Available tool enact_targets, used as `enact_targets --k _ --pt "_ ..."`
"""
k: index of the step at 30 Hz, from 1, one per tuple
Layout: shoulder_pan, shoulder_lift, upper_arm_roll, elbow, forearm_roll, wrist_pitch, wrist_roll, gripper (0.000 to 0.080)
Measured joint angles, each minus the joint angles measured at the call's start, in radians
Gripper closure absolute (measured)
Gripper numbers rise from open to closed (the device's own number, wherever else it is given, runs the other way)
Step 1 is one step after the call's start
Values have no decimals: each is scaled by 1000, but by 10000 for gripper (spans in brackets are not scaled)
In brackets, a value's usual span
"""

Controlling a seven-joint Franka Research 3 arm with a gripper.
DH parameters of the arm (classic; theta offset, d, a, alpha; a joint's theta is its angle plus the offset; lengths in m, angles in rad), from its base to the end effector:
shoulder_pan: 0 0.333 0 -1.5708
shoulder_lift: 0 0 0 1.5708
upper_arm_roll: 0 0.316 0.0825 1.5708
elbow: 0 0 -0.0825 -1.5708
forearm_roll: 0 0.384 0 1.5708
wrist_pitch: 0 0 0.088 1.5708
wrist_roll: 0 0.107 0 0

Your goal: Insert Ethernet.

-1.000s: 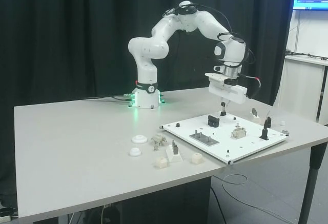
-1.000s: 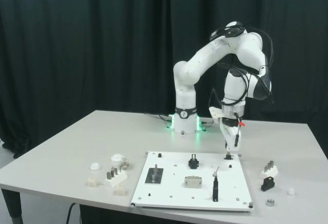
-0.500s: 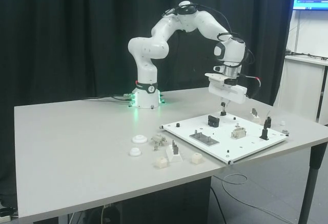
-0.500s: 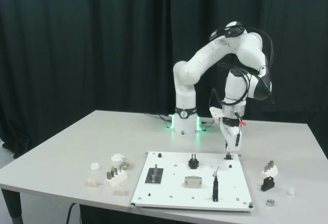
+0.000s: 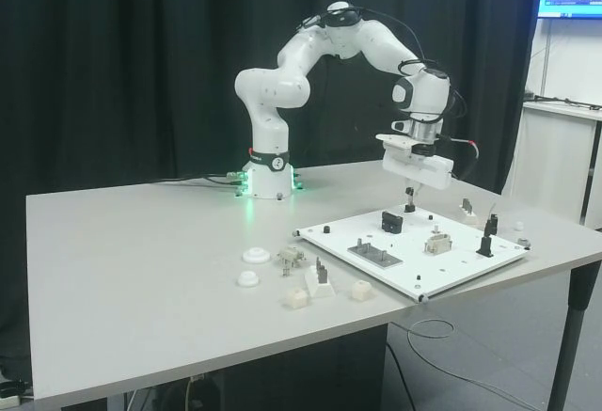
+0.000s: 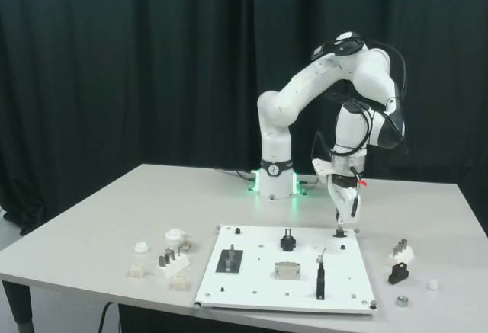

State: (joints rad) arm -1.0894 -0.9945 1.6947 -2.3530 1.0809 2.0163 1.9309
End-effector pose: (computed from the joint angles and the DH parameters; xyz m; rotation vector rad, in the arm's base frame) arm 0.3925 0.2693 0.2377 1.5806 -2.5999 0.1070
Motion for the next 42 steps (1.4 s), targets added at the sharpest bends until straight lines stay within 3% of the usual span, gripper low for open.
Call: enact_targets --k 42 --pt "1 0 8 -18 53 15 0 738"
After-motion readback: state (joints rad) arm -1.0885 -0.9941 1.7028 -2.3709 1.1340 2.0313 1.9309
